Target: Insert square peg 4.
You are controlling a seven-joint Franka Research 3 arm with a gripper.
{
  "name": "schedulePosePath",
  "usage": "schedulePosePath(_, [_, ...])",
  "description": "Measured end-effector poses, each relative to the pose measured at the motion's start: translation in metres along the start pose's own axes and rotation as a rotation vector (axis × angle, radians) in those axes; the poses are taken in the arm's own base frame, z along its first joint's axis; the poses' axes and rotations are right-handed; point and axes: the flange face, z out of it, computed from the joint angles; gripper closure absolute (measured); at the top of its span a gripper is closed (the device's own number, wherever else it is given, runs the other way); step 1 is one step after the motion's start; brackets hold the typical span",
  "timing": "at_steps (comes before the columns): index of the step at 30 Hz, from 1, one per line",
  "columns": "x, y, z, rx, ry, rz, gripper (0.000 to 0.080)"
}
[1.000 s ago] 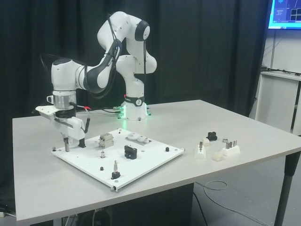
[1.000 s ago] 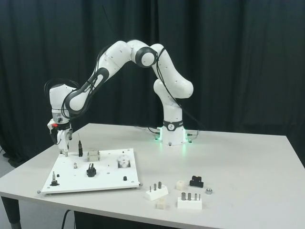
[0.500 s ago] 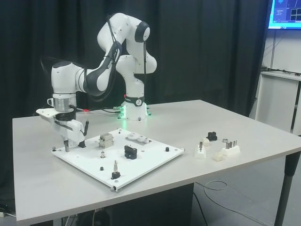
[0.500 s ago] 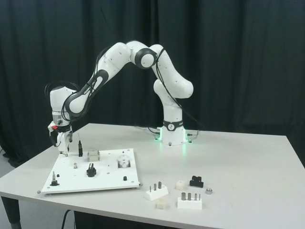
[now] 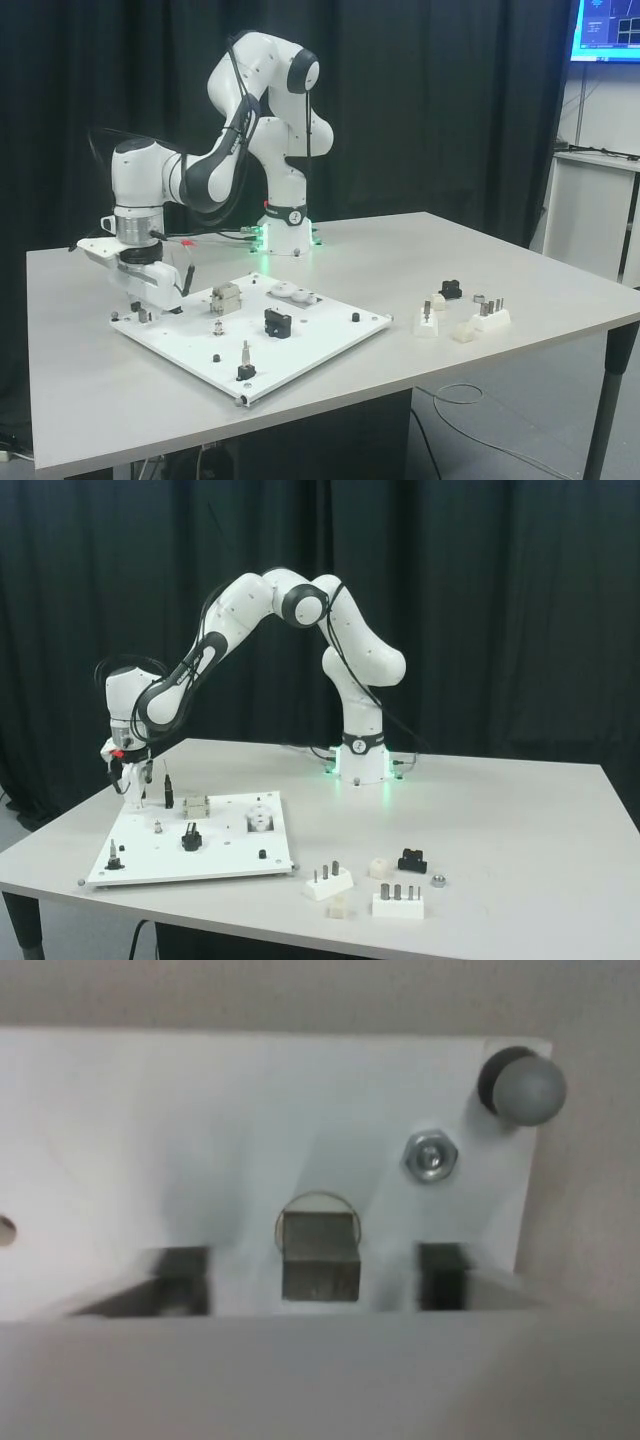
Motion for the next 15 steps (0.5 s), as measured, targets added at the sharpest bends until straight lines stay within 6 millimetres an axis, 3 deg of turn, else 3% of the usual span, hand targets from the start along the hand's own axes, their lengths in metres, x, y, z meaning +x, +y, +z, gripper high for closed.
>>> schedulePosePath(2, [0.001,-0.001,-0.002,0.007,0.005,0.019,0.0571])
schedulePosePath(3, [0.001,-0.002,-0.004,0.01,0.007,0.027,0.0251])
schedulePosePath(7, [0.002,-0.006,-0.013,0.026,0.013,0.056,0.0251])
schedulePosePath(8, [0.002,-0.007,-0.015,0.03,0.014,0.06,0.0046])
schedulePosePath(13, [0.002,-0.009,-0.027,0.043,0.018,0.078,0.0046])
schedulePosePath(15, [0.002,-0.009,-0.032,0.045,0.017,0.079,0.0009])
